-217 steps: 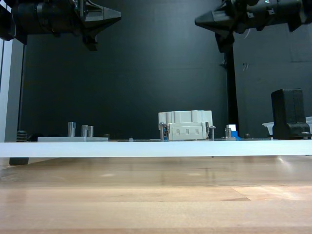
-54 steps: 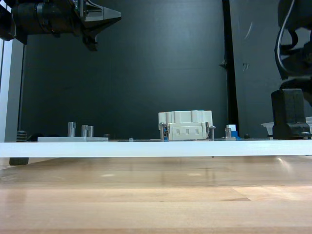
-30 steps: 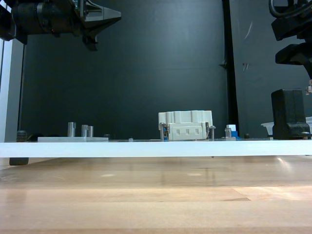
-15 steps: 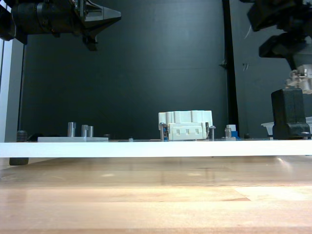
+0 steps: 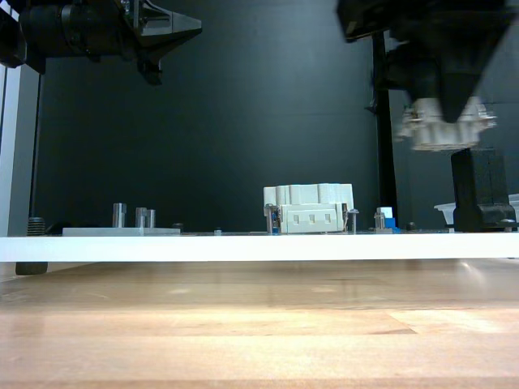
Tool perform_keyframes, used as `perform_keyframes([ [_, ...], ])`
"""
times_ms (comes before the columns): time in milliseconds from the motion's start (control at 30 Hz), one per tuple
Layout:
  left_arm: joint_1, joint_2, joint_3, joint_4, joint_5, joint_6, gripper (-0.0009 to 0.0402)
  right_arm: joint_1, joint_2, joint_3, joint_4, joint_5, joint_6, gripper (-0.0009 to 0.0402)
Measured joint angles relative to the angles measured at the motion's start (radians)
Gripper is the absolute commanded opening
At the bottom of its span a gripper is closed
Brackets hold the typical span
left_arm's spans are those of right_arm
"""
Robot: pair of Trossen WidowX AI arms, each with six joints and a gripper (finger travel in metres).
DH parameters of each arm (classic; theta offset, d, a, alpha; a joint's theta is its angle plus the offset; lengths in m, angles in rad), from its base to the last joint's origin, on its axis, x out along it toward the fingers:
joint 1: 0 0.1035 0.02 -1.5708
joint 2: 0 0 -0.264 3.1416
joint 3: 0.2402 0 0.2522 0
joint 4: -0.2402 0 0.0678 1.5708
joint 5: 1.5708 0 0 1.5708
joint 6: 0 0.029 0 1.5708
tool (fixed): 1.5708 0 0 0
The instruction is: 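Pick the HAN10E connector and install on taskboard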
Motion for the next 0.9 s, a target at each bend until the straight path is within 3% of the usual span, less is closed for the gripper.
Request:
perform_keyframes([
  [300,0.000,0.000,0.000,0.000,0.000,0.000,0.0001,-0.029,0.138,0.151,0.000,0.000,-0.034,0.0020],
  [900,0.000,0.000,0.000,0.000,0.000,0.000,0.0001,-0.043,0.305,0.348,-0.040,0.000,-0.126,0.0020],
])
